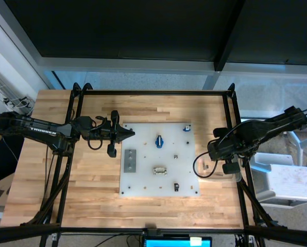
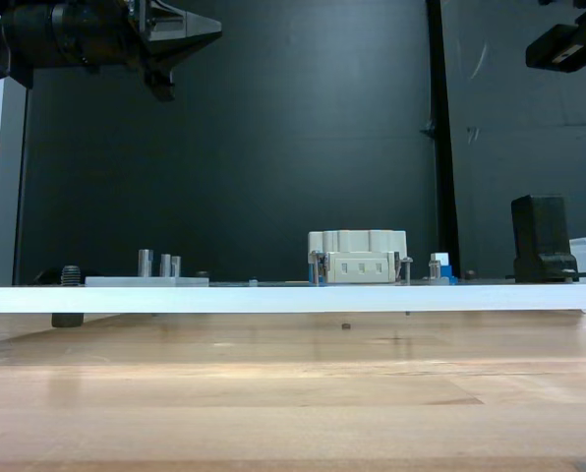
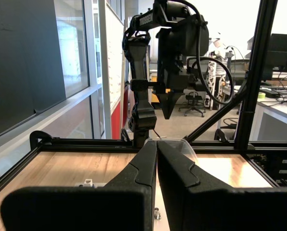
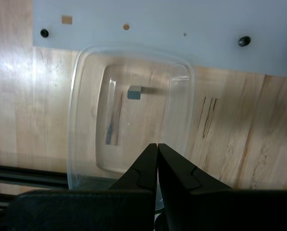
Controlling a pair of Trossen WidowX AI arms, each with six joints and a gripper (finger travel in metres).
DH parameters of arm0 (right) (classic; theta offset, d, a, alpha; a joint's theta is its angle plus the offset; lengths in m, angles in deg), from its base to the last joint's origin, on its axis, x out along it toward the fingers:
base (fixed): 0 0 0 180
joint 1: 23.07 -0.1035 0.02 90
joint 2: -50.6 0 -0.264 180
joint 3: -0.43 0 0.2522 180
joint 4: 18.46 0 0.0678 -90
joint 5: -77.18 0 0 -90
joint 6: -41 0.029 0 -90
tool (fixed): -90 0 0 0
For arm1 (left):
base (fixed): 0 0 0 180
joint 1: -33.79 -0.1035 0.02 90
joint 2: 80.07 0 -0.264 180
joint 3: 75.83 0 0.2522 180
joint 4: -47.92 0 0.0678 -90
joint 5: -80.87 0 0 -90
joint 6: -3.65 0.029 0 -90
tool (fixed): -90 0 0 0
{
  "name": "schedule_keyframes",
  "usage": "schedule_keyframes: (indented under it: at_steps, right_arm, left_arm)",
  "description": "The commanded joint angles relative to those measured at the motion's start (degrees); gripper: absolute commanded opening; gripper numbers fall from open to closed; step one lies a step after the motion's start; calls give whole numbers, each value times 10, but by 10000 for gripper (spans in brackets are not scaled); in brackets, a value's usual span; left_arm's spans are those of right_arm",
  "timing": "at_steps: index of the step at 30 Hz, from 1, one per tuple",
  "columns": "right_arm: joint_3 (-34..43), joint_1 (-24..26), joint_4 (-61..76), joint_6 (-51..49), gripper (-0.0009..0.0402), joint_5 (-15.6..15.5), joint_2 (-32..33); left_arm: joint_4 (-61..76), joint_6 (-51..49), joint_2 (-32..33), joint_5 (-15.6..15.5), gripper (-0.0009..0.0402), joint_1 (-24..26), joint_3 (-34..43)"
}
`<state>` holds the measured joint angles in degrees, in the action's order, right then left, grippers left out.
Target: Pick the 16mm bar and place in it's hole on the taskboard
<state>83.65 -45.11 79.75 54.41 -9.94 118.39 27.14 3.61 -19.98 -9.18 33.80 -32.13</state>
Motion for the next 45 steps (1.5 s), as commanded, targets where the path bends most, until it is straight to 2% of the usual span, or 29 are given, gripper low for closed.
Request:
schedule_keyframes:
  at_steps: [1, 11, 17, 23, 26, 45]
  right_arm:
    - [-9, -5, -13, -32, 7, 1, 7]
    - [-57, -38, -68, -62, 90, 1, 26]
    - [-90, -43, -111, -44, 121, 0, 36]
    - [-127, -51, -150, -49, 128, 0, 37]
    - [-146, -56, -169, -49, 130, -15, 37]
    - [-216, -66, -261, -48, 131, -14, 40]
  left_arm:
    - [0, 0, 0, 0, 0, 0, 0]
    - [0, 0, 0, 0, 0, 0, 0]
    - [0, 0, 0, 0, 0, 0, 0]
    - [0, 0, 0, 0, 0, 0, 0]
    - [0, 0, 0, 0, 0, 0, 0]
    - [0, 0, 0, 0, 0, 0, 0]
